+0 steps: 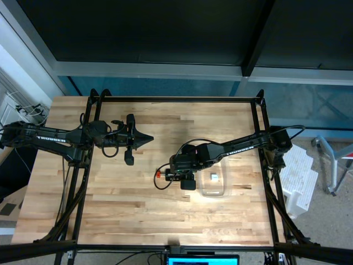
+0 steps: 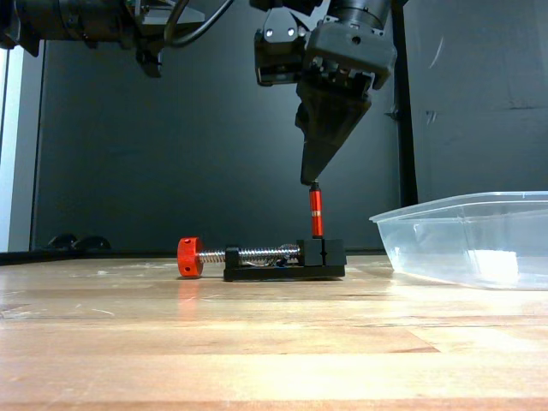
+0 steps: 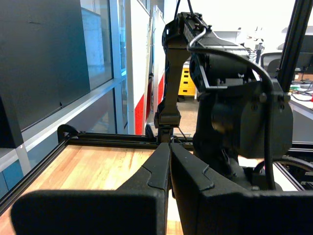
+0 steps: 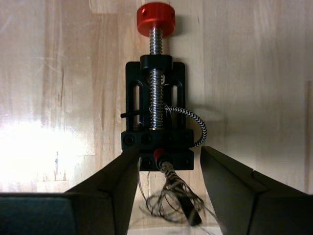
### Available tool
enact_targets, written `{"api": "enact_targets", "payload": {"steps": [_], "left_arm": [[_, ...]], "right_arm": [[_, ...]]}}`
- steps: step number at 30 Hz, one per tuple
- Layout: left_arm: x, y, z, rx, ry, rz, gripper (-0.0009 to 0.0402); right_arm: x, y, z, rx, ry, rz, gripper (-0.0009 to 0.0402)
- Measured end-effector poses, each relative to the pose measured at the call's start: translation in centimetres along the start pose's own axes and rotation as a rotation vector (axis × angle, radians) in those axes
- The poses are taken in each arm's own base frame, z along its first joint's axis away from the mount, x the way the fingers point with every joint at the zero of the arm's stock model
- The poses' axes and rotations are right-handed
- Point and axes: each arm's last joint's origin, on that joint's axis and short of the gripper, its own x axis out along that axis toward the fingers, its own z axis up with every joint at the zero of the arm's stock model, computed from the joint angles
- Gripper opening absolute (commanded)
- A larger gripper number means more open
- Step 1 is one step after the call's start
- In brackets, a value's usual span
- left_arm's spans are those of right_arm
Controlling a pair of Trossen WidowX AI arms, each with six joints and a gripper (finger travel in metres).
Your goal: Pick the rca connector and install on the hub
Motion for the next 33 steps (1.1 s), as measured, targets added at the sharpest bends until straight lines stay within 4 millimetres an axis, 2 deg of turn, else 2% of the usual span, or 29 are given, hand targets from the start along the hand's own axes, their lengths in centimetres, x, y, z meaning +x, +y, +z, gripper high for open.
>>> {"api": "enact_targets", "payload": {"steps": [11,22,30,33], "left_arm": [[0.0,0.0,0.0,0.000,0.000,0.000,0.0001],[0.0,0.0,0.0,0.000,0.000,0.000,0.0001],[0.0,0.0,0.0,0.000,0.000,0.000,0.0001],[0.0,0.0,0.0,0.000,0.000,0.000,0.0001]], "right_arm": [[-2.3,0.2,-1.9,-0.019,-0.036,0.016,0.0183],[-3.0,-0.1,-4.3,-0.022,-0.074,0.027,0.0171],[-3.1,-0.1,-4.5,-0.022,-0.090,0.031,0.0153],[-3.3,-0.1,-4.5,-0.021,-0.101,0.033,0.0131]]}}
